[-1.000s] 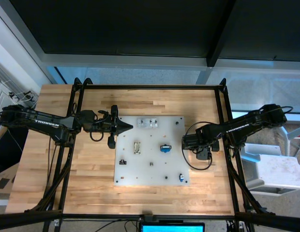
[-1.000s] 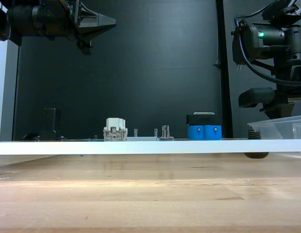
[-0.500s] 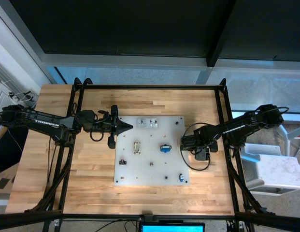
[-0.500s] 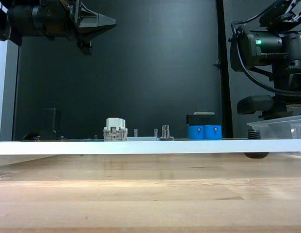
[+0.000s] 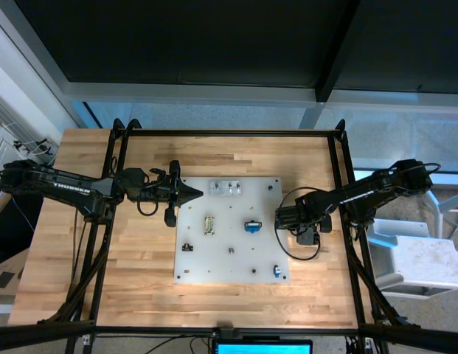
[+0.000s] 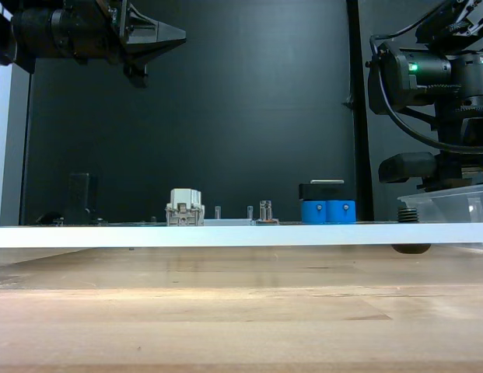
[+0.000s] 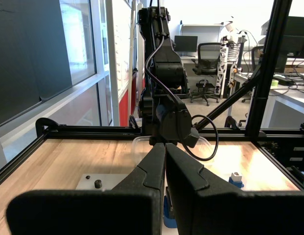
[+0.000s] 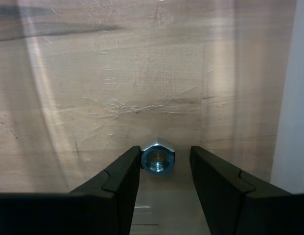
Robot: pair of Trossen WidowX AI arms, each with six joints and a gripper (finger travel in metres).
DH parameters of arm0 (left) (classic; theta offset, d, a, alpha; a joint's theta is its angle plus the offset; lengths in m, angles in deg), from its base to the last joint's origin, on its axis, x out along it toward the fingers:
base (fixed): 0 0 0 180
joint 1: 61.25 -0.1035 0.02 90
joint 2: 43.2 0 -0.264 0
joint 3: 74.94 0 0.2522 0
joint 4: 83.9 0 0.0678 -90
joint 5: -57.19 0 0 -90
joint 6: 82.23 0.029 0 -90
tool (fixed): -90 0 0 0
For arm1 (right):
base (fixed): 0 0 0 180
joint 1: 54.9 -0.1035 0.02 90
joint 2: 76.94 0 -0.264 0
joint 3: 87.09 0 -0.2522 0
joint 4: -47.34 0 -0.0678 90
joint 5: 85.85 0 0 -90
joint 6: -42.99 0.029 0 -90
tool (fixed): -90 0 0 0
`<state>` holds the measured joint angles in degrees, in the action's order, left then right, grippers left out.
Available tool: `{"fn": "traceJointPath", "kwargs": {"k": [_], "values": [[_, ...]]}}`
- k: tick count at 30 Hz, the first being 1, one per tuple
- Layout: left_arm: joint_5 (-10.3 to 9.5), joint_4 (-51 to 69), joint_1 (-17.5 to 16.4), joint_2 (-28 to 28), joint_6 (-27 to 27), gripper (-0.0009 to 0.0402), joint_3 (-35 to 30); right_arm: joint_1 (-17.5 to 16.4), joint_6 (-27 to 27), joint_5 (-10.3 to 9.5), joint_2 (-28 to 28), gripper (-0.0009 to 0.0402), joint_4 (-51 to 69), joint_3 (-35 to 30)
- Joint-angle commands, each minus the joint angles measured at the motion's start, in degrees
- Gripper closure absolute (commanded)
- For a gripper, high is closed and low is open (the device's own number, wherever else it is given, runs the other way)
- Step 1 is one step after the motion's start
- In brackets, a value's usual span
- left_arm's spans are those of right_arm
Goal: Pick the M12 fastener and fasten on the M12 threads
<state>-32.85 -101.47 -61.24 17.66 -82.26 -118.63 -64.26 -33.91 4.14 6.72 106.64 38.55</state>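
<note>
The small silver M12 nut [image 8: 158, 158] lies flat on the clear tray's floor, seen in the right wrist view. My right gripper [image 8: 165, 151] is lowered over it with its fingers either side. One finger [image 8: 123, 174] is almost against the nut, while the other finger [image 8: 210, 171] stands a small gap off. In the high view the right gripper [image 5: 305, 234] hangs over the tray just off the board's right edge. The black ribbed stud [image 6: 410, 214] stands bare. My left gripper [image 5: 198, 194] is shut and parked high at the board's far left corner.
The white board [image 5: 214, 254] carries a blue connector [image 5: 251, 226], a grey connector [image 5: 209, 225], a silver post [image 6: 265, 210] and small fittings. The clear tray [image 6: 459, 203] sits to the board's right. Black frame rails [image 5: 338, 158] edge the wooden table.
The right arm has dropped slightly and shifted a little toward the board, settling over the tray. The left arm has not moved.
</note>
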Motion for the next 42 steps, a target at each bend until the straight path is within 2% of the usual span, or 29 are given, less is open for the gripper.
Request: {"fn": "traceJointPath", "kwargs": {"k": [1,16,22,26,32,37,42], "values": [[0.00,-0.02,0.00,0.00,0.00,0.0393,-0.02,0.00,-0.02,0.02,0.04,0.0274,0.17,-0.02],[0.00,-0.02,-0.02,0.00,0.00,0.0393,-0.02,-0.02,0.31,0.04,0.00,0.0332,0.13,-0.04],[0.02,-0.02,-0.02,0.00,0.00,0.0393,-0.02,-0.02,3.21,0.11,-0.76,0.0349,2.16,-2.14],[0.00,-0.02,-0.02,0.00,0.00,0.0393,-0.02,-0.13,4.76,0.70,-1.95,0.0359,5.38,-4.96],[0.00,-0.02,-0.02,0.00,0.00,0.0393,-0.02,-1.46,6.05,0.68,-2.23,0.0367,13.70,-12.48],[0.00,-0.02,0.00,0.00,0.00,0.0393,-0.02,-4.07,8.33,0.57,-1.20,0.0366,16.87,-18.40],[0.00,-0.02,-0.02,0.00,0.00,0.0393,-0.02,-7.52,11.47,0.61,3.19,0.0366,18.78,-25.05]]}}
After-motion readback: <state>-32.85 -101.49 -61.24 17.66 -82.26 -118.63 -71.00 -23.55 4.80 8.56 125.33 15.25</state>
